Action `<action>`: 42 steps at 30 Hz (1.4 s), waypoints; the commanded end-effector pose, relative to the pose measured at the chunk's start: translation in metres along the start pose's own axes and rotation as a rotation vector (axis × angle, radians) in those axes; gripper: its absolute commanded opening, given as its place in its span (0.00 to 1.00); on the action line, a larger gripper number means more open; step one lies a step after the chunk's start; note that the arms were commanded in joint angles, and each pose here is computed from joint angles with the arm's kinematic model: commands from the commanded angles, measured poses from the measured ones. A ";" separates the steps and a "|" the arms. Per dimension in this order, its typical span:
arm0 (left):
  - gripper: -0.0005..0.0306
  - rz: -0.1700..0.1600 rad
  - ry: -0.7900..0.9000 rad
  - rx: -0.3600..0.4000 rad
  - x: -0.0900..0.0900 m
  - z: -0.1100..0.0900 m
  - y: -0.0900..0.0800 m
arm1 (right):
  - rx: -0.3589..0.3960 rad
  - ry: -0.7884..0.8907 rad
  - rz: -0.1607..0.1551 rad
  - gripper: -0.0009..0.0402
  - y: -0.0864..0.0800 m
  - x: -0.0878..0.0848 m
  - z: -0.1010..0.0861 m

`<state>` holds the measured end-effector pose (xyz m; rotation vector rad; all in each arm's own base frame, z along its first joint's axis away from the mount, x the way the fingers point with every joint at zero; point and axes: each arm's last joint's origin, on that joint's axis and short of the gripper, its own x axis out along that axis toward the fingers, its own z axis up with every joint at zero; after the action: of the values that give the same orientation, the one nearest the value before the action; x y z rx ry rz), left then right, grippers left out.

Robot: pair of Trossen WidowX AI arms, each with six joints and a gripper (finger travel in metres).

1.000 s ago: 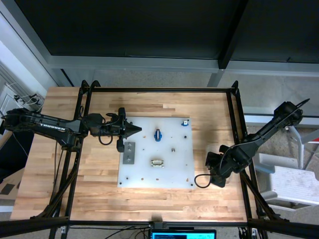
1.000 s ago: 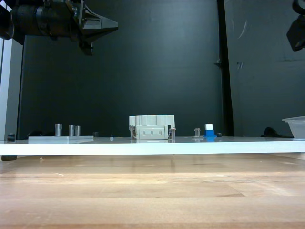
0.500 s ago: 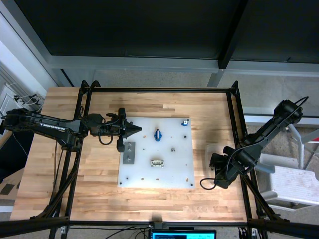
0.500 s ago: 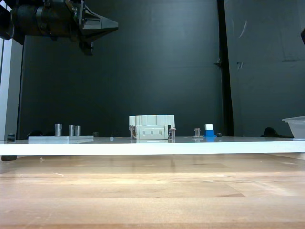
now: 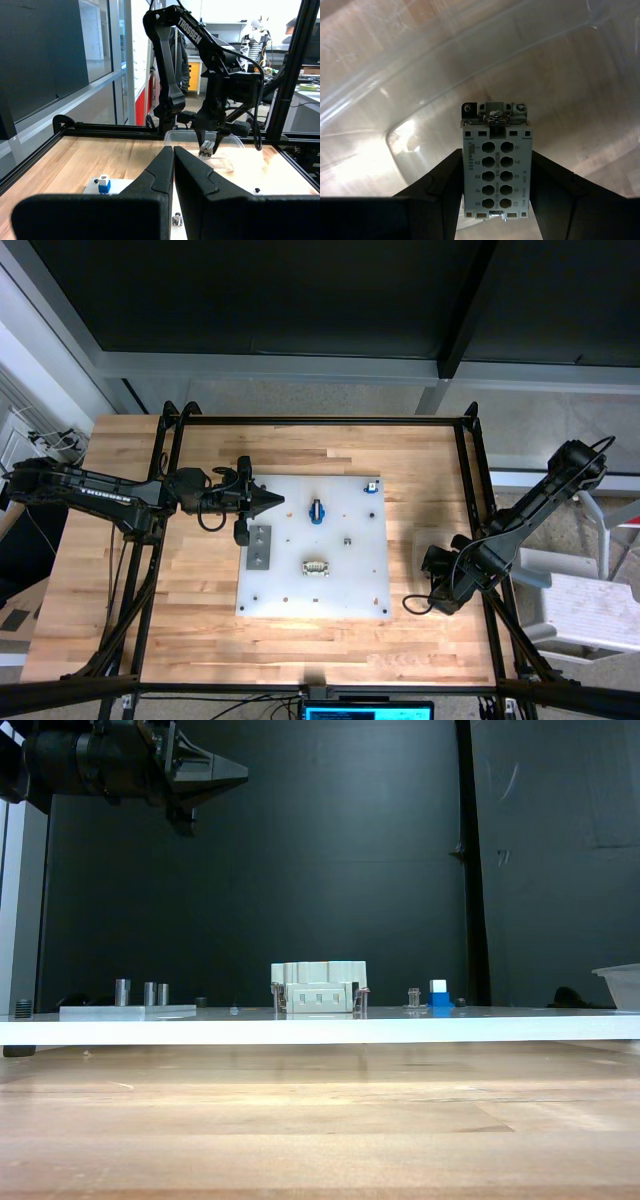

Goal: Remove the HAN10-E connector and place it in the container

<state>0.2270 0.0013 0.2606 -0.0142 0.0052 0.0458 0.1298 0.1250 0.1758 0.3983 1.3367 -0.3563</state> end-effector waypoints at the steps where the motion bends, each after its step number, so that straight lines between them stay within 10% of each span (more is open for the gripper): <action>1: 0.02 0.000 0.000 0.000 0.000 0.000 0.000 | -0.001 -0.005 -0.013 0.15 -0.002 0.003 -0.001; 23: 0.02 0.000 0.000 0.000 0.000 0.000 0.000 | 0.020 -0.015 -0.019 0.65 -0.004 0.006 -0.002; 42: 0.02 0.000 0.000 0.000 0.000 0.000 0.000 | 0.015 -0.019 -0.041 0.67 0.001 -0.010 0.003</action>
<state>0.2271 0.0013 0.2607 -0.0138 0.0048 0.0462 0.1301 0.1244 0.1826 0.3863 1.3231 -0.3976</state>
